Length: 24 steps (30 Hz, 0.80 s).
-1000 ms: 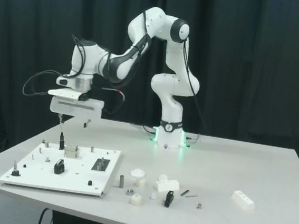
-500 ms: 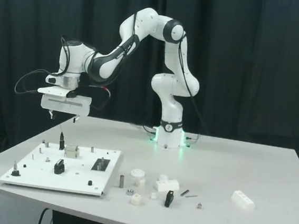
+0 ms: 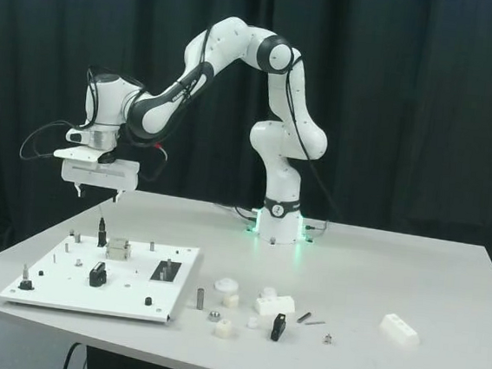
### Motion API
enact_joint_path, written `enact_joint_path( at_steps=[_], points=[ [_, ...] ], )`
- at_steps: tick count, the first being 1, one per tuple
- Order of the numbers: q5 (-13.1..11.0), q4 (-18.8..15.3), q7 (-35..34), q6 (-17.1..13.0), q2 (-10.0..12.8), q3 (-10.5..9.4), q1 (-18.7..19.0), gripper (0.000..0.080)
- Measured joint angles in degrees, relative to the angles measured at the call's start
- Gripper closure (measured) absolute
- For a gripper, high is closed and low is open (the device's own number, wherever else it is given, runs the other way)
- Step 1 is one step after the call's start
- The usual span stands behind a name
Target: Remove USB.
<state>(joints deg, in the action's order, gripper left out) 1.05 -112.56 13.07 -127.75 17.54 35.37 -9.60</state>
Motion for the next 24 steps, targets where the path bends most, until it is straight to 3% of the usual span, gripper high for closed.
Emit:
enact_joint_path(
  at_steps=[24],
  points=[
    [-8.52,0.0,8.51,-0.76,4.69,0.54,-4.67,0.0003]
  ],
)
